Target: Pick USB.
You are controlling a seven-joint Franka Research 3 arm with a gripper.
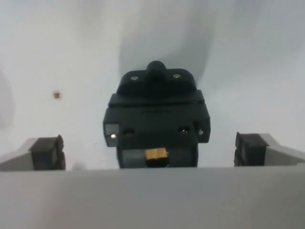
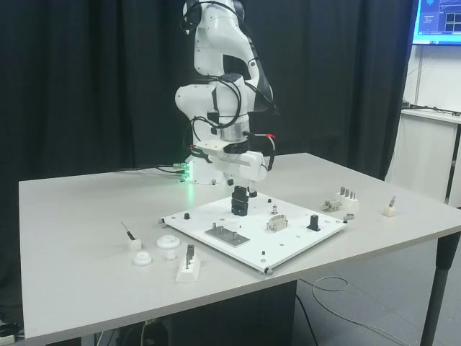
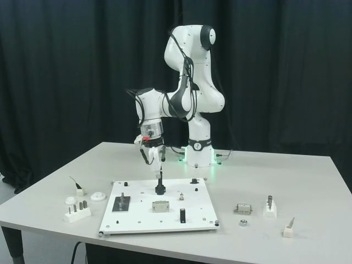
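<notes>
— Black plastic, that block on the white board [image 2: 288, 252]. Is it the USB part?

— It looks so. The USB piece [image 2: 239, 201] stands upright on the board, on the side nearer the robot's base. In the wrist view the USB piece [image 1: 156, 121] sits between the two fingertips, with a small metal tab at its lower end.

— And the tool?

— The tool [image 2: 243, 190] hangs just above the piece, fingers spread wide. Each black pad [image 1: 47, 152] is well clear of the block's sides, so nothing is gripped.

— What else is on the board?

— A grey metal plate [image 3: 120, 203], a small grey connector block [image 3: 160, 207] and a black upright part [image 3: 182, 214].

— And off the board?

— On the grey table [image 2: 72, 238] lie white round pieces [image 2: 167, 244] and a white holder with pins [image 3: 77, 213].
</notes>
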